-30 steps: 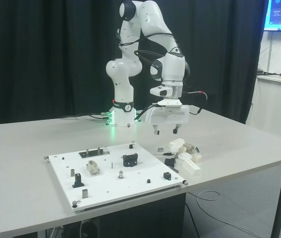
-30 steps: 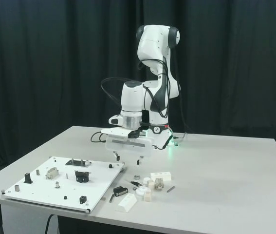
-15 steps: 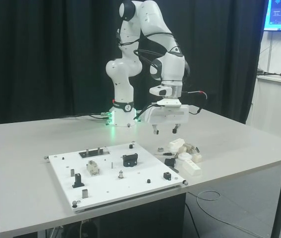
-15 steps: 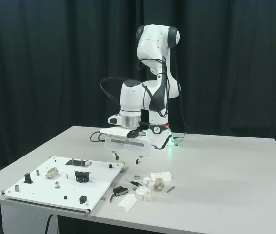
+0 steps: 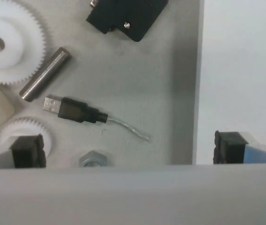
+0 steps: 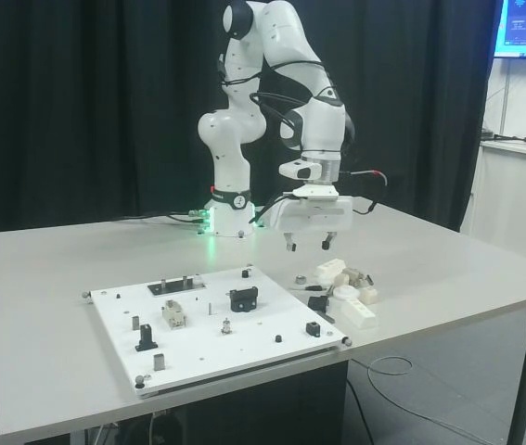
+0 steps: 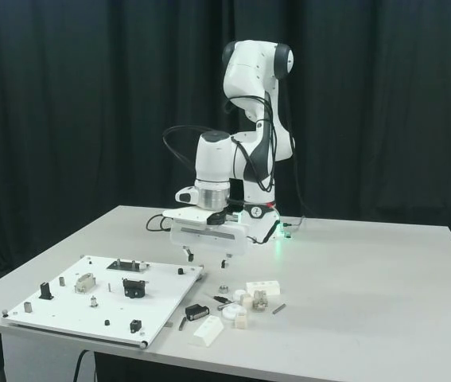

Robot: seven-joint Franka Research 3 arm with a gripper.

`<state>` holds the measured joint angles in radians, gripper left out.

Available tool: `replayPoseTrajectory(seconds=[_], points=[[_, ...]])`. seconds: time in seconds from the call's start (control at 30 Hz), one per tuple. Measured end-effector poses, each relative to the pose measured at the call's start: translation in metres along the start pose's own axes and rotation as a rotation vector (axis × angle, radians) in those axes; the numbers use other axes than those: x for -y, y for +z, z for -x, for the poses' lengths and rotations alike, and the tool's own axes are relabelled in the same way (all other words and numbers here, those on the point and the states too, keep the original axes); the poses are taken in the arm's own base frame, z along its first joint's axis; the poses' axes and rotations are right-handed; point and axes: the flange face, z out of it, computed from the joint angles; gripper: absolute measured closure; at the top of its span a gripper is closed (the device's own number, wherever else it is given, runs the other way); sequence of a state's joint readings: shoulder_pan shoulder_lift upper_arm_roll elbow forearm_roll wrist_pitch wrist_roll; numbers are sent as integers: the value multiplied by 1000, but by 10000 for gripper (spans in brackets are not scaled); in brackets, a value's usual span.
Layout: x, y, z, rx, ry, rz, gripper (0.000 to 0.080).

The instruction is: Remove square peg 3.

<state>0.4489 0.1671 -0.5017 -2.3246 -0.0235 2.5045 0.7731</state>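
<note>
Gripper (image 6: 307,246): fingers spread wide, empty (above the table (image 6: 49,278))
Board (image 6: 207,326): white, beside gripper
Square peg 3: possibly on board; unclear

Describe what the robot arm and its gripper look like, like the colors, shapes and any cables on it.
The arm is white, built of rounded segments with black bands at the joints. Black cables loop beside the wrist. The gripper has a wide, boxy white body with two short black fingers. A green light glows at the base on the grey table.
</note>
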Motion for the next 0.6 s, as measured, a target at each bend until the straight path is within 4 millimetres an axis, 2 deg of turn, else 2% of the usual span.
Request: replayPoseTrajectory(seconds=[0.4, 0.6], points=[[0, -3, -4, -11, 4, -1, 3], [0, -12, -18, -51, -15, 3, 3]])
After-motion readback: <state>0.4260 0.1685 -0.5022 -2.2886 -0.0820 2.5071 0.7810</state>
